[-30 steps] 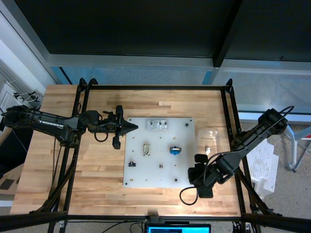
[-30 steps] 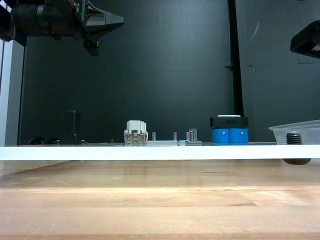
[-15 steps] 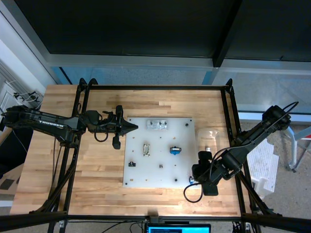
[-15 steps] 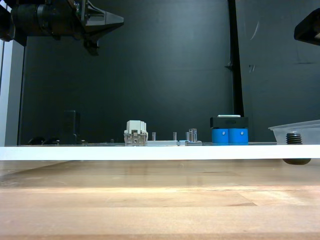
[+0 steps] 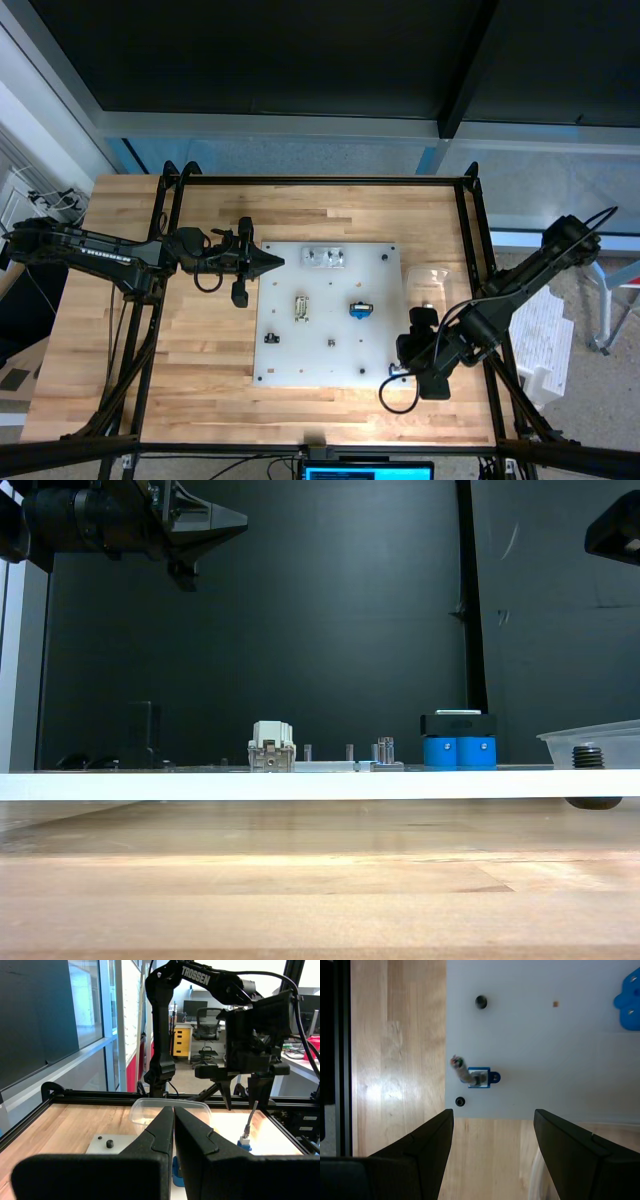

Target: Pick the RJ45 connector and install on taskboard

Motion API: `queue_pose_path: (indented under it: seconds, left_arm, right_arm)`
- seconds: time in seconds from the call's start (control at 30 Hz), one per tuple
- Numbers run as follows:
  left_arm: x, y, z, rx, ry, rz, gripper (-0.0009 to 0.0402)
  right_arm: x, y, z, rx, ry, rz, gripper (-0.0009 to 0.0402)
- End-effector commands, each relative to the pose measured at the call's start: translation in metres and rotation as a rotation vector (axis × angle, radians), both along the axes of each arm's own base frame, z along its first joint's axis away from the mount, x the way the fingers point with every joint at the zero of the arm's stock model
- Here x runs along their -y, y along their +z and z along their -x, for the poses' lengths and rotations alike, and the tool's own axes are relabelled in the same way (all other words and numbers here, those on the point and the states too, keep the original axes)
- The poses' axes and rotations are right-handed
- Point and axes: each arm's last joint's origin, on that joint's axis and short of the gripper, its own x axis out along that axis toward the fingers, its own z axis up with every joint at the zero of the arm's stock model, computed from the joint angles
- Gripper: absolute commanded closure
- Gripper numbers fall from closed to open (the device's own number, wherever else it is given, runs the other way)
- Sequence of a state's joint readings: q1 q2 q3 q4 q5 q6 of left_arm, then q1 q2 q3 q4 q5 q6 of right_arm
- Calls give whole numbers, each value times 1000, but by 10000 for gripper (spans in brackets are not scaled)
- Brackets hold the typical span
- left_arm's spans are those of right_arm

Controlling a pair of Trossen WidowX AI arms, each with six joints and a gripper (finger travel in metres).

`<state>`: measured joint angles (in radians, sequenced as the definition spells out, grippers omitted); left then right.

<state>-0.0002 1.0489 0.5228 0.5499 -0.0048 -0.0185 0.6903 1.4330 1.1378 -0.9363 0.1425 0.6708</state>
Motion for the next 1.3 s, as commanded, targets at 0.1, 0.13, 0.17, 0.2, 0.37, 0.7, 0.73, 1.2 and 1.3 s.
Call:
queue_pose_path:
  seconds: [0.1,0.13,0.17,0.2,0.37,0.7,0.73,1.2,1.3]
  left_arm:
    - [0,0,0,0,0,0,393]
    - [0,0,0,0,0,0,393]
    - [0,0,0,0,0,0,393]
    - [0,0,0,0,0,0,393]
    - [0,0,0,0,0,0,393]
    - [0,0,0,0,0,0,393]
    - [0,0,0,0,0,0,393]
    - [0,0,0,0,0,0,393]
    - [0,0,0,0,0,0,393]
  right_arm:
    - [17,10,3,15,-11,43,174]
    - [21,12,4,14,-12,54,178]
    - [25,14,4,19,-25,64,183]
    - [29,16,5,24,-35,68,189]
    - [48,28,6,82,-50,103,234]
    - [91,47,-1,194,-130,106,371]
    - [95,49,-2,209,-137,107,388]
    - [148,67,-21,407,-113,173,394]
    - [161,71,-26,461,-71,182,394]
